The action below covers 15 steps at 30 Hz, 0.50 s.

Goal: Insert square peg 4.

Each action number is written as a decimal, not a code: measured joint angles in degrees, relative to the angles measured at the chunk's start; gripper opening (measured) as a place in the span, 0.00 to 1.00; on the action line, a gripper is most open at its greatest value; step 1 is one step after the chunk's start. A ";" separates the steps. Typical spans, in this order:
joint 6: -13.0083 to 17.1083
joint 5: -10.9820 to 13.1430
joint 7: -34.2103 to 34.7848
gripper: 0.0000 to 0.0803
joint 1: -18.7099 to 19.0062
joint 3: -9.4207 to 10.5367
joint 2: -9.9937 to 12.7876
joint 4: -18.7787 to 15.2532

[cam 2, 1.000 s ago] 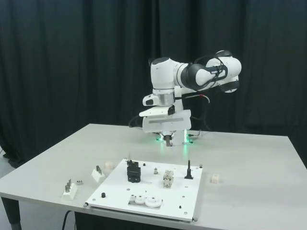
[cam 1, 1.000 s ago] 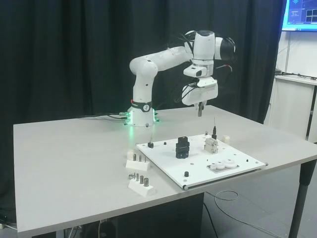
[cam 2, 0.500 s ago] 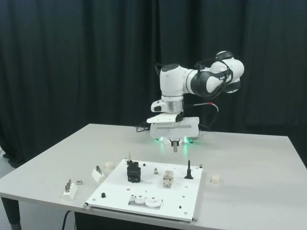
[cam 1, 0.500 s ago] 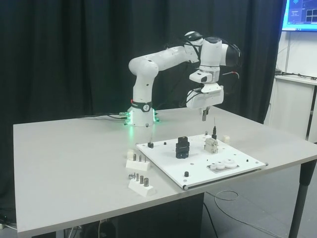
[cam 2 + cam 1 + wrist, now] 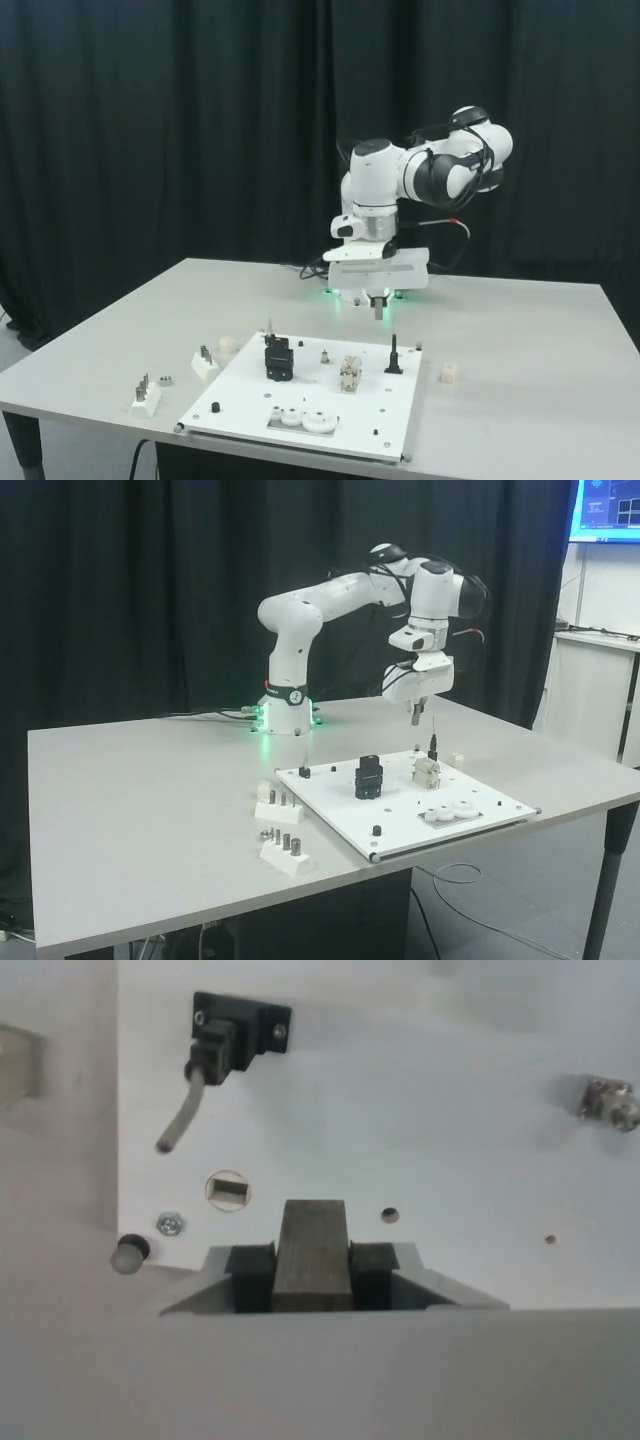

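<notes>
White arm (image 5: 320,595) reaches out from its base at the far side of the grey table (image 5: 140,790), and from my station I see the gripper (image 5: 416,717) hanging in the air above the far edge of the white board (image 5: 470,790), well clear of it. Its two fingers (image 5: 252,1275) are closed in tight on the square peg (image 5: 313,1252), which stands between them and points down; the pads (image 5: 372,1272) press both sides of it with no gap that I can make out. In the second room view the gripper (image 5: 378,310) sits at about 12 o'clock from the black upright connector (image 5: 393,357) on the board (image 5: 395,425), high above it. Through the wrist camera I see a round socket with a rectangular slot (image 5: 228,1190) in the board (image 5: 450,1110), just beside the peg's tip and not under it. A black plug block (image 5: 240,1030) with a grey cable (image 5: 180,1120) lies farther off on the same board, and a small nut (image 5: 170,1224) rests near the socket. On the table at about 9 o'clock from the board stand two white peg holders (image 5: 285,852).
</notes>
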 joint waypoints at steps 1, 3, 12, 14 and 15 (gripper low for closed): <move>0.33 0.00 0.21 0.19 0.48 0.00 -0.06 -0.35; 1.17 0.02 0.68 0.19 1.50 0.00 -0.19 -1.15; 5.13 0.65 3.58 0.19 5.87 0.25 -0.51 -4.72; 6.06 0.81 4.19 0.19 6.69 0.47 -0.51 -5.46; 6.53 0.88 4.47 0.19 7.06 0.59 -0.52 -5.83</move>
